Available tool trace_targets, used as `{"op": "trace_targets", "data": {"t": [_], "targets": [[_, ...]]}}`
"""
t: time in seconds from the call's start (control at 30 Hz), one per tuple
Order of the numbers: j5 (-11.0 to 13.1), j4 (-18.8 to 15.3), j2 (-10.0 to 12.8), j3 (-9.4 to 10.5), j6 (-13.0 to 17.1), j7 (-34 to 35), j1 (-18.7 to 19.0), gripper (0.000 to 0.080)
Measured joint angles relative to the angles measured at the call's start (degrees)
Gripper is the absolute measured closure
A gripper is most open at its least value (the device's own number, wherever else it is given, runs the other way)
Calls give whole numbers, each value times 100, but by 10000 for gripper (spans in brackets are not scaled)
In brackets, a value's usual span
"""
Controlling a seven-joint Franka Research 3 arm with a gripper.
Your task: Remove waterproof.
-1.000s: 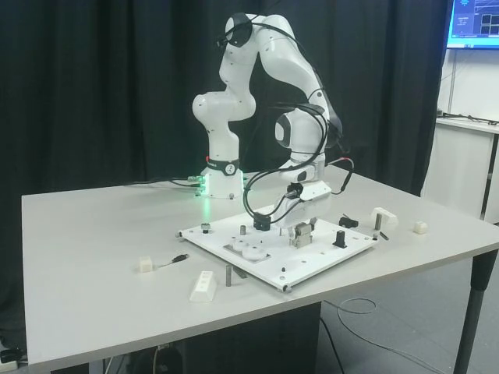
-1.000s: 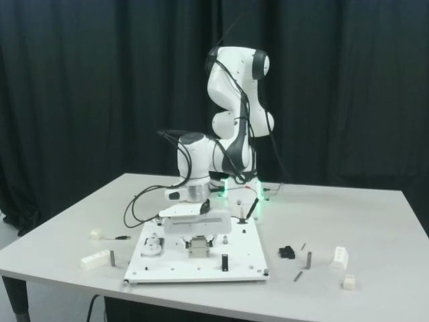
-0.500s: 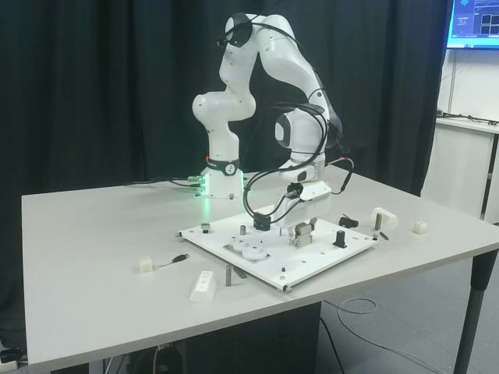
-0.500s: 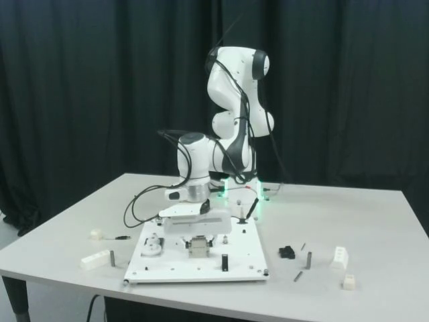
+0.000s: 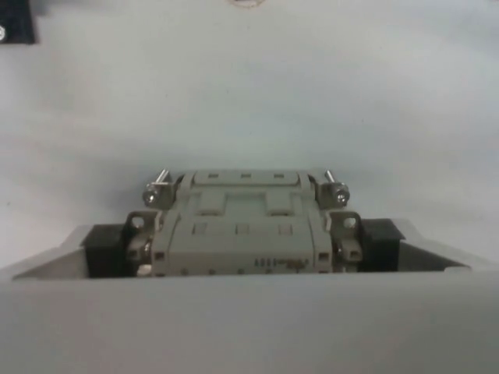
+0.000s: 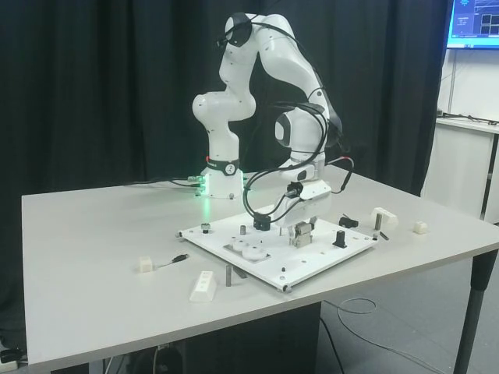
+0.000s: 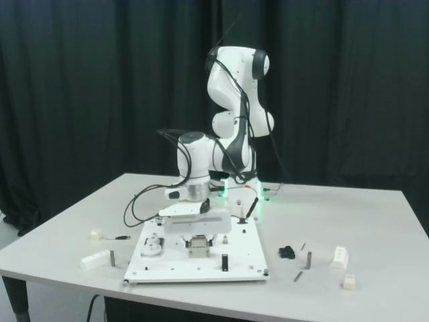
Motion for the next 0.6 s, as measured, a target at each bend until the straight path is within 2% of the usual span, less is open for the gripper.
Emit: {"op": "trace_targets", "data": {"t": [0.6], "targets": [[0, 18, -49, -9, -84, 9, 0, 183]]}}
